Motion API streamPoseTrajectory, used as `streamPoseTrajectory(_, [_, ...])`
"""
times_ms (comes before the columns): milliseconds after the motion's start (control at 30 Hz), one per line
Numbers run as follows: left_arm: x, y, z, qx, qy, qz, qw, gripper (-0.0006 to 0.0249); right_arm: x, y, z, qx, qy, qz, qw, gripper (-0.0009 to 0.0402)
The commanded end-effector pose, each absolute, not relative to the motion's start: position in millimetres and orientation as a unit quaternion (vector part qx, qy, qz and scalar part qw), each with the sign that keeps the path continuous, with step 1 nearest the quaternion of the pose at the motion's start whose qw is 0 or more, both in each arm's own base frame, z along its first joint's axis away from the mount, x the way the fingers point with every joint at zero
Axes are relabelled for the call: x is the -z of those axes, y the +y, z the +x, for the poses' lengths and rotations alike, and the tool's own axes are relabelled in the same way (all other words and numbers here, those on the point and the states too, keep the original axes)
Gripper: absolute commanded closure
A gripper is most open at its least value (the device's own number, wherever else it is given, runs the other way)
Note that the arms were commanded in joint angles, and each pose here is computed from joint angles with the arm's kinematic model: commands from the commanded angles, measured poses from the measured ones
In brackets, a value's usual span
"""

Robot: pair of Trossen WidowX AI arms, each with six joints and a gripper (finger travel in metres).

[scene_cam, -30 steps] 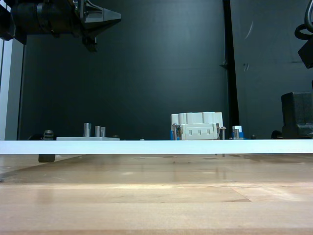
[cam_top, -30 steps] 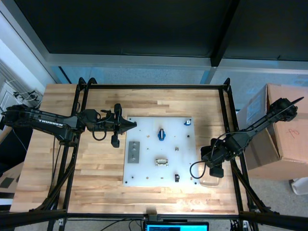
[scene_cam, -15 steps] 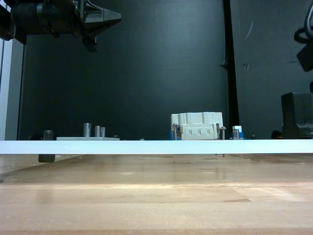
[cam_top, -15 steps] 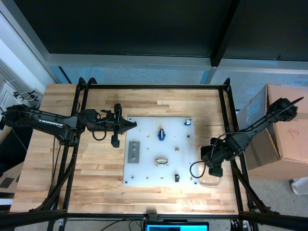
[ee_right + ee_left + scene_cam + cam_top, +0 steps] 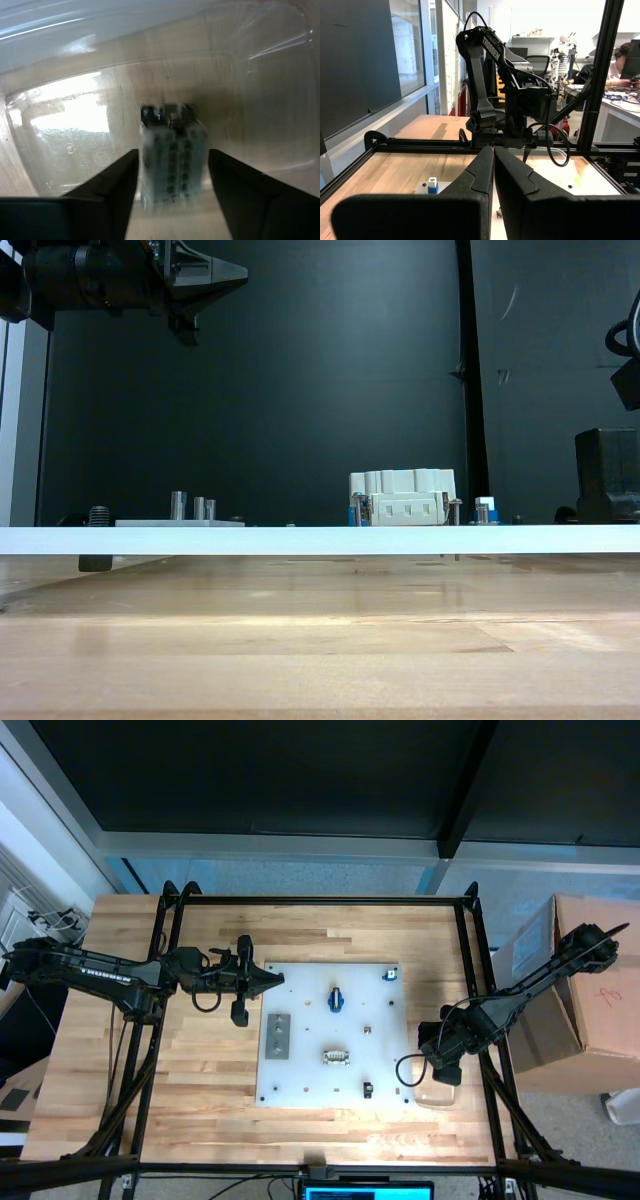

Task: Remove the HAN10E connector from the taskboard and place in the container

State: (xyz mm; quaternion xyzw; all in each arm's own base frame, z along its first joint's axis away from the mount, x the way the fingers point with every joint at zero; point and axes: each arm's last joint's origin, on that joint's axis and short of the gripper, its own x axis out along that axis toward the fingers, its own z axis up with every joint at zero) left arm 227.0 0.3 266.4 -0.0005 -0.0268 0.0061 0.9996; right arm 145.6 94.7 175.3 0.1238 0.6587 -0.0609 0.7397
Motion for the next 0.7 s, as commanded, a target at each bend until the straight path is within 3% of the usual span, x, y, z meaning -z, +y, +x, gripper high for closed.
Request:
streamPoseTrajectory(33, [-266.4, 0.4, 227.0, -0.0061, -0.027, -0.0004, 0.9996, 0.0243, -175.1, 94.8, 145.0, 0.064, 0.662, 0.131, 0.735, 0.0118])
streamPoseTrajectory(267, [-266.4, 0.4, 227.0, -0.0061, -0.027, -0.0004, 0.9996, 0.0243, -198.2, 94.7, 142.6, 0.077, 0.696, 0.126, 0.703, 0.0053])
streamPoseTrajectory(500, [-266.4, 0.4, 227.0, -0.0061, -0.027, -0.0004, 0.9996, 0.0243, -229.0, 98.6, 148.7, 0.067, 0.688, 0.128, 0.711, 0.0053])
streamPoseTrajectory(700, [-266.4, 0.3, 227.0, -0.0059, -0.027, -0.0005, 0.9996, 0.0243, -234.7, 99.7, 150.3, 0.064, 0.684, 0.132, 0.714, 0.0063])
